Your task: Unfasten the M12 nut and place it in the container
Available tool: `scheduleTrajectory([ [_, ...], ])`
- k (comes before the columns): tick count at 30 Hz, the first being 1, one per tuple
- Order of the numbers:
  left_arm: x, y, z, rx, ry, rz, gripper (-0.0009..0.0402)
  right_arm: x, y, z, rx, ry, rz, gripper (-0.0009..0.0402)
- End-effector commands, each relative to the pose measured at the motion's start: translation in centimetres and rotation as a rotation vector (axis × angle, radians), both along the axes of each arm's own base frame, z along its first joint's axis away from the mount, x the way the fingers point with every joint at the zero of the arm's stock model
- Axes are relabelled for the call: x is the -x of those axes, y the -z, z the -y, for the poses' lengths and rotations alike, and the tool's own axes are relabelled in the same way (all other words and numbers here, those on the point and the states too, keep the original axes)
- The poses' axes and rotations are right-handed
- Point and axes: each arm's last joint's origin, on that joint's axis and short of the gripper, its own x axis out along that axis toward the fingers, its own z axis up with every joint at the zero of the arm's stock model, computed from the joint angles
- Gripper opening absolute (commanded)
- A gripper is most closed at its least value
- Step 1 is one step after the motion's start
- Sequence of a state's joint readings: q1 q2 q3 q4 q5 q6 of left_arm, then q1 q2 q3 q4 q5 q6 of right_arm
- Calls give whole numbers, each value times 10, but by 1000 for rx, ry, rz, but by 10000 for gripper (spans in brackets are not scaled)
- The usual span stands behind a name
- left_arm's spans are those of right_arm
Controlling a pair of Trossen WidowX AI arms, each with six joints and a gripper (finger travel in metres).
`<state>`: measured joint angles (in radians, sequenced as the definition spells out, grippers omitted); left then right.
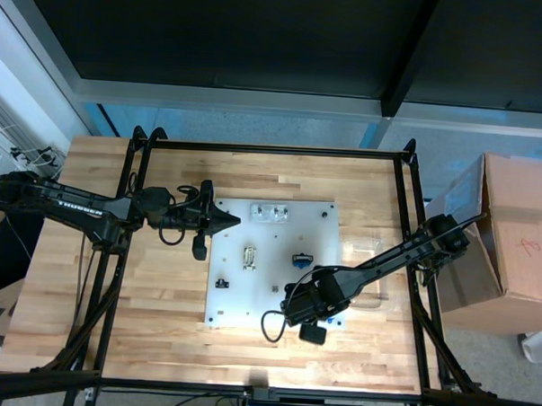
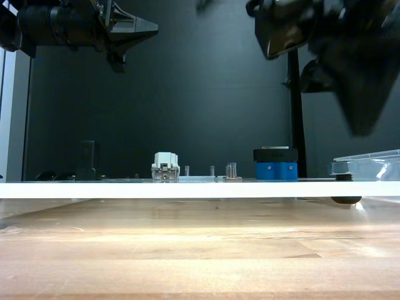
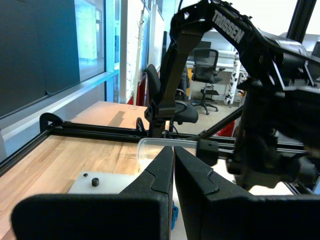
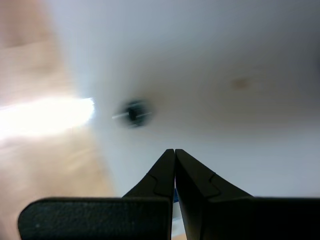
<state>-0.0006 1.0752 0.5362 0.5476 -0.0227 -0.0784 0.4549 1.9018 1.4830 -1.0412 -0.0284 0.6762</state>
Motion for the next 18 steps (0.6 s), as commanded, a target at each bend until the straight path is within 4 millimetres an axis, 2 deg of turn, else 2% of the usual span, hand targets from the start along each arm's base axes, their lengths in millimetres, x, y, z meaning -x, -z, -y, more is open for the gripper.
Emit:
scheduleTrajectory([
  [1,0,0,0,0,-1,-2,0,-5,3,-6,-114,-19,12,0],
  [11,0,0,0,0,-1,0,0,-14,25,-13,-119,-28,8,0],
  [18,0,0,0,0,-1,0,0,-13,28,-13,-115,-29,5,0],
])
